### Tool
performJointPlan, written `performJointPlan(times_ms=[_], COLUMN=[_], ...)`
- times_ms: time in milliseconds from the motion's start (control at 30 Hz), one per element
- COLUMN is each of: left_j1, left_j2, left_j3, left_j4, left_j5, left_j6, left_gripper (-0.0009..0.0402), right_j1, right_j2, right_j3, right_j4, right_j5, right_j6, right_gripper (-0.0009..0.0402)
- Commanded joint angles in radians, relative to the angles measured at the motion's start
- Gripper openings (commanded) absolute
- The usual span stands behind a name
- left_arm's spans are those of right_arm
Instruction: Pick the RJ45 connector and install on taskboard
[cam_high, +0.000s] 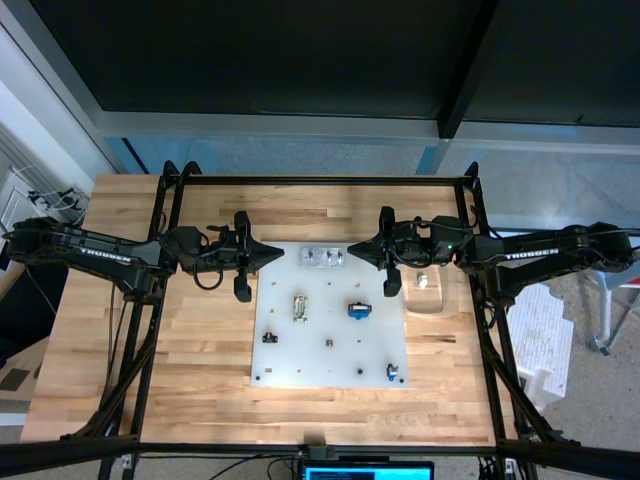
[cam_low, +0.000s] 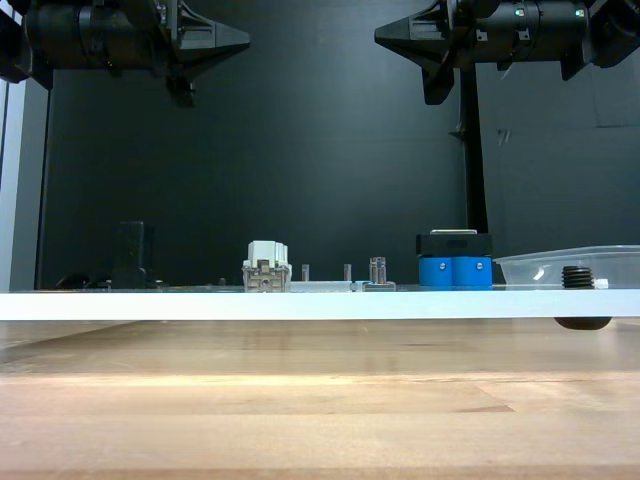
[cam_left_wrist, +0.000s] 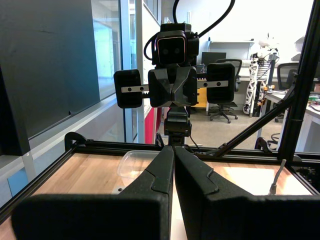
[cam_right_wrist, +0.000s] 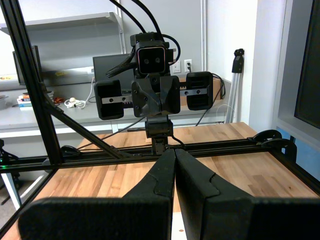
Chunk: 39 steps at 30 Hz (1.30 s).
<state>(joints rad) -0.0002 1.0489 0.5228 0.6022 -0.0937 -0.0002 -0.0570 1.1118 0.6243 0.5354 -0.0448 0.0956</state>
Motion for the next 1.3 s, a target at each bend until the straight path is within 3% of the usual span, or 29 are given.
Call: performJointPlan(times_ms=[33, 1300], left_j1=[0.000, 0.000], left_j2=[0.000, 0.000], left_j3=[0.000, 0.000], left_j4=[0.000, 0.000], left_j5=[0.000, 0.000], left_j6=[0.000, 0.000], left_gripper=[0.0000, 0.0000], right_j1=[0.001, 0.000], right_j2=[0.001, 0.001], right_j3=[0.001, 0.001], right_j4=[0.000, -0.016], right_j5=[0.000, 0.000], right_j6=[0.001, 0.001], right_gripper=[0.0000, 0.0000])
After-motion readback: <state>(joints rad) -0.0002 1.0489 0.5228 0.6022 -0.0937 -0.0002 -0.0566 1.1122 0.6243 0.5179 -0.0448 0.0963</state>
